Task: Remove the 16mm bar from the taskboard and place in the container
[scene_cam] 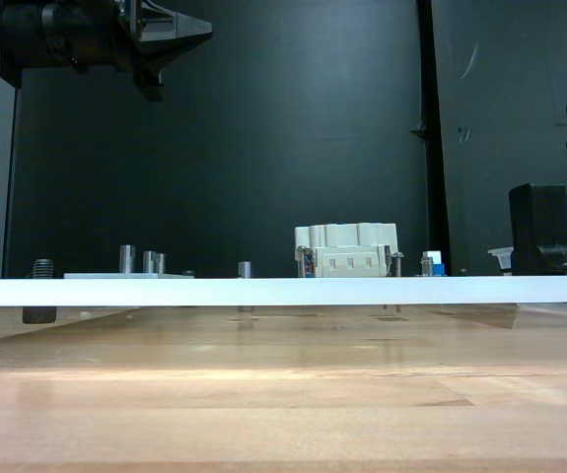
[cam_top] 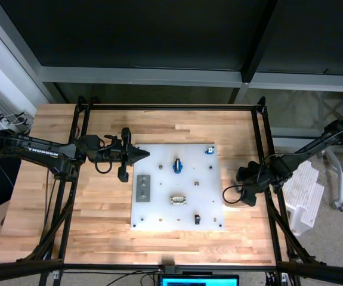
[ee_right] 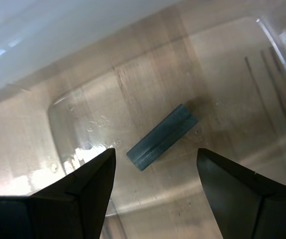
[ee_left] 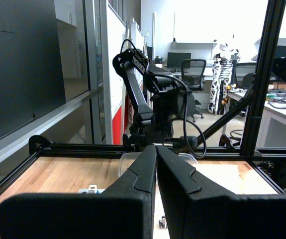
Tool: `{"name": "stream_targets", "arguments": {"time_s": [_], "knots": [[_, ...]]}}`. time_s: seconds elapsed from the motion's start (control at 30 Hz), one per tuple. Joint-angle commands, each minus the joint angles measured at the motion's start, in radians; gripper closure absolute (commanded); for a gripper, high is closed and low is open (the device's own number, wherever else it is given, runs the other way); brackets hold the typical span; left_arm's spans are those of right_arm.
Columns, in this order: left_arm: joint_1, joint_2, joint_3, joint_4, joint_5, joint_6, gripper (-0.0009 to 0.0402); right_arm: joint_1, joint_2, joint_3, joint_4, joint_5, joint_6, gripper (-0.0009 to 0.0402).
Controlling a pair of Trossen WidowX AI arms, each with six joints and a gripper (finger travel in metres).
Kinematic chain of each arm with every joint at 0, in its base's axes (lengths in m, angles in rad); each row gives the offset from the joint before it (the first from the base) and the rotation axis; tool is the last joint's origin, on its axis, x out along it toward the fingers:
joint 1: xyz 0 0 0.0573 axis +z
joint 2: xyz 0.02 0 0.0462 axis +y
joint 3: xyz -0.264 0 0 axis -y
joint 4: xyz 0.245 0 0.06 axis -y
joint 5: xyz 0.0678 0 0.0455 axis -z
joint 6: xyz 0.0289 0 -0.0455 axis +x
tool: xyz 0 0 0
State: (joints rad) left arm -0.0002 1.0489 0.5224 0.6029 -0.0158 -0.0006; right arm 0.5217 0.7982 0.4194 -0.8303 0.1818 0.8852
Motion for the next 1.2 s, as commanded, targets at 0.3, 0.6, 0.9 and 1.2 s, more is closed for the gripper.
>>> {"name": "stream_targets", "arguments": {"time_s": [0.3, 0.6, 0.9, 1.2], "knots": [[0.0, 0.0, 0.0, 0.0, 0.0, 0.0, 0.0393, -0.021, 0.0, 0.193, -0.092, 0.032, -0.143, 0.0189], [0.0, 0.0, 0.0, 0.0, 0.0, 0.0, 0.0393, -0.158, 0.025, 0.296, 0.018, 0.035, -0.401, 0.025], [0.0, 0.0, 0.0, 0.0, 0.0, 0.0, 0.0393, -0.341, 0.083, 0.309, 0.375, -0.009, -0.67, 0.0328], [0.0, 0.0, 0.0, 0.0, 0.0, 0.0, 0.0393, -0.467, 0.162, 0.309, 0.754, -0.054, -0.835, 0.0393]]}}
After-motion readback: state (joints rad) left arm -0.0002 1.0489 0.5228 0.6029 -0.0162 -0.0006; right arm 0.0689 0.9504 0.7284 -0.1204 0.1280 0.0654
